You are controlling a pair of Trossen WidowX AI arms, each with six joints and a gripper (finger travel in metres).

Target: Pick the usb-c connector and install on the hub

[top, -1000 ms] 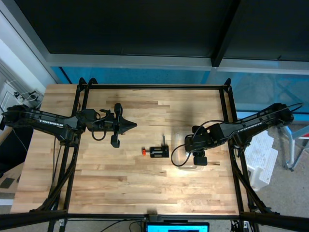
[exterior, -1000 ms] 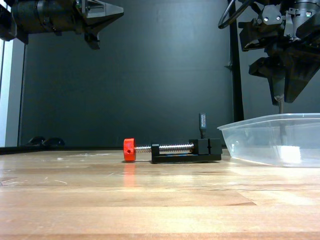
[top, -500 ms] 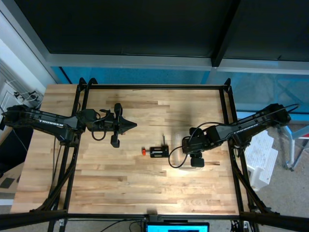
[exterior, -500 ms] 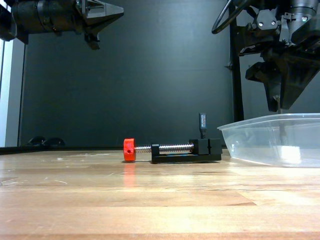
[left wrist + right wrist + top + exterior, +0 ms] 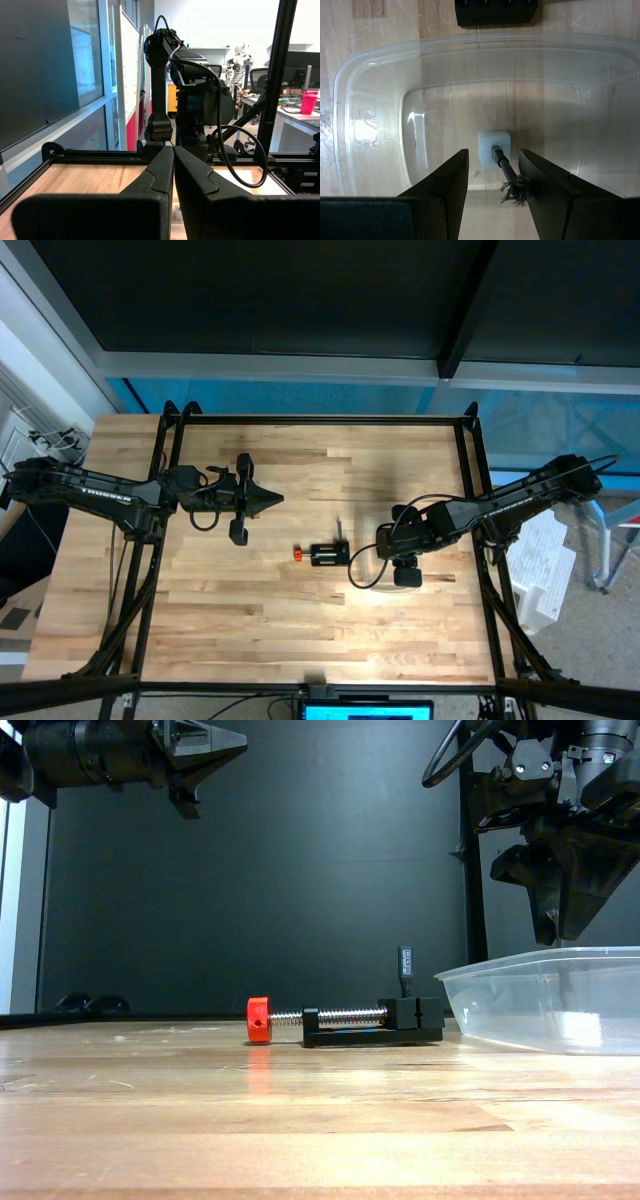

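- While our right gripper (image 5: 493,152) hangs spread above the tray (image 5: 340,100), the connector (image 5: 502,162) lies ungrasped.
- Toward the desk (image 5: 250,620)'s left edge our left gripper (image 5: 173,149) idles, pressed together; hub (image 5: 328,554) untouched.

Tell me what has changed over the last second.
The right gripper dropped a little toward the clear tray and edged left. It hangs open above the connector and the white square, gripping nothing. The left gripper, shut and parked high at the left, the hub and the tray stayed put.
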